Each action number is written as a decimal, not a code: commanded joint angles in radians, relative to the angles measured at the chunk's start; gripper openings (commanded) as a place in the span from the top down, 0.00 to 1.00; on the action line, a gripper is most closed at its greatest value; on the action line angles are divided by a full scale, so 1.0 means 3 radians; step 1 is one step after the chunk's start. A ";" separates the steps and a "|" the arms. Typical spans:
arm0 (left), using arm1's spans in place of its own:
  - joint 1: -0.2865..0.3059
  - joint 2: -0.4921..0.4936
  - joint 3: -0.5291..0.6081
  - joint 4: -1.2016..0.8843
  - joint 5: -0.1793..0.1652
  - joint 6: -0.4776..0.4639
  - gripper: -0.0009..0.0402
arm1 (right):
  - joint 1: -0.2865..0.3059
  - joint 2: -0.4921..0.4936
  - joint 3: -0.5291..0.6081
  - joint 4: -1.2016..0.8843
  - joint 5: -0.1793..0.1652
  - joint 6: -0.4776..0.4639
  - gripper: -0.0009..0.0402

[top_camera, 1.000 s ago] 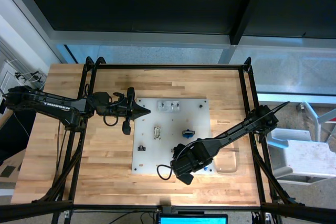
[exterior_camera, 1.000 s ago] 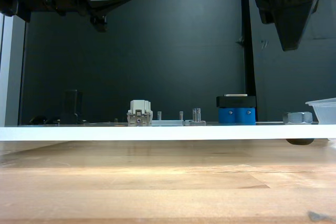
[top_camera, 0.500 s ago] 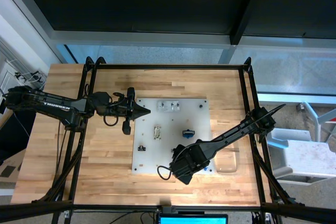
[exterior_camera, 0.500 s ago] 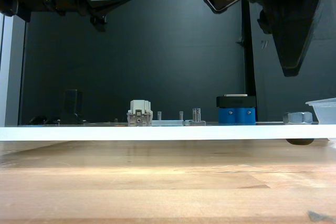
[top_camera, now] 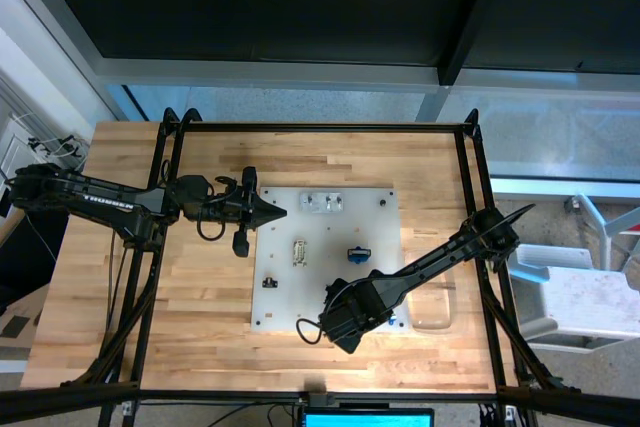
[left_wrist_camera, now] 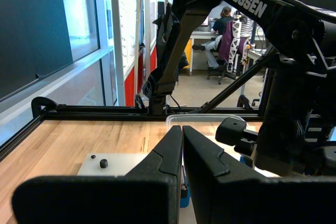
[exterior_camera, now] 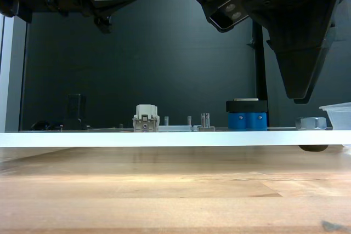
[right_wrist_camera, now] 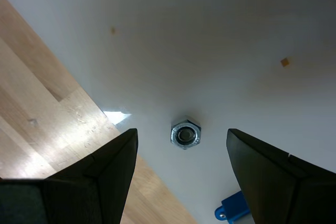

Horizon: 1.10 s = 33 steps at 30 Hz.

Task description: Unfasten the M12 fastener and place in the container

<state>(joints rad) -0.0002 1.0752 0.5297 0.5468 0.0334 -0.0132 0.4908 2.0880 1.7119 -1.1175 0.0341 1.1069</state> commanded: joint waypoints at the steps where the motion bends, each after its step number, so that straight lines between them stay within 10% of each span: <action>1: 0.0000 0.0000 0.0001 0.0003 0.0000 0.0000 0.98 | -0.0001 0.0037 -0.0017 0.0017 0.0001 0.0028 0.40; 33: 0.0000 0.0000 0.0001 0.0001 0.0000 0.0000 0.98 | -0.0014 0.0041 -0.0252 0.0228 -0.0039 0.0011 0.48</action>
<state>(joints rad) -0.0002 1.0752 0.5301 0.5468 0.0330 -0.0135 0.4862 2.0991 1.6382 -1.0512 0.0223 1.1095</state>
